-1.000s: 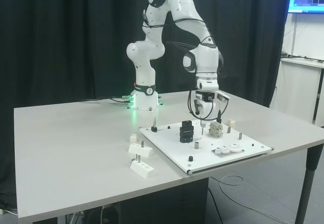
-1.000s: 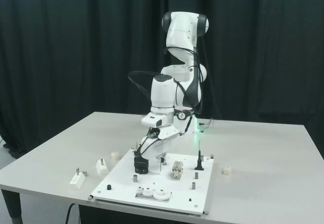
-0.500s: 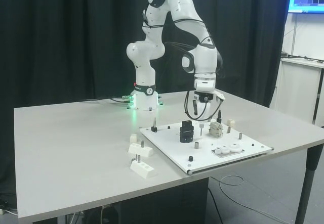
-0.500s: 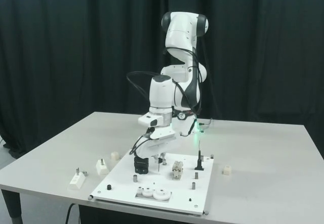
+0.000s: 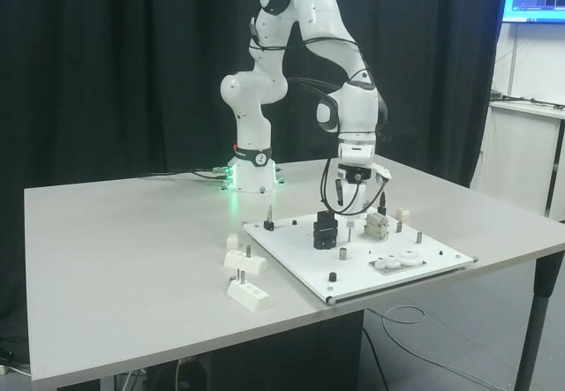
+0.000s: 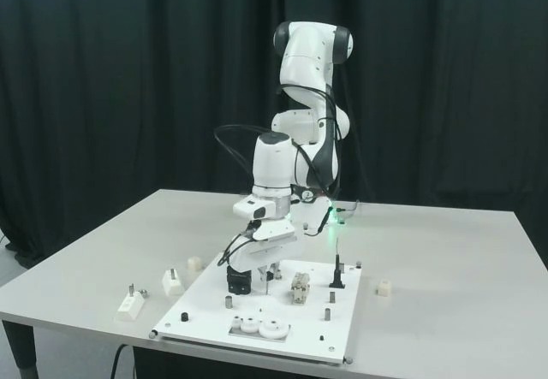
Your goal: Insert square peg 1.
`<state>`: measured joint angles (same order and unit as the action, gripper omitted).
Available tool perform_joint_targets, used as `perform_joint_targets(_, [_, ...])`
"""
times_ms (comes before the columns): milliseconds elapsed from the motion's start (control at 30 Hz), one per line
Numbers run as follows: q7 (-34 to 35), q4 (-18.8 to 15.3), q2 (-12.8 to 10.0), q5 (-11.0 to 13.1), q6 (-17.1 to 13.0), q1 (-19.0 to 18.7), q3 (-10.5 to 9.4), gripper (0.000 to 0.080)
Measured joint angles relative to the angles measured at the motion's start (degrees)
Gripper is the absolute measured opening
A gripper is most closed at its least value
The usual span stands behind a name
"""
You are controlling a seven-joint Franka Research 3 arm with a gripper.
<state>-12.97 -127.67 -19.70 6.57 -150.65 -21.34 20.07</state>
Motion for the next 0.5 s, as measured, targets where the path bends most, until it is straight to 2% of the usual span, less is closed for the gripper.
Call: perform_joint_targets(500, [-0.15,-0.01,1.15,-0.31,1.54,-0.15,-0.05,0.0021])
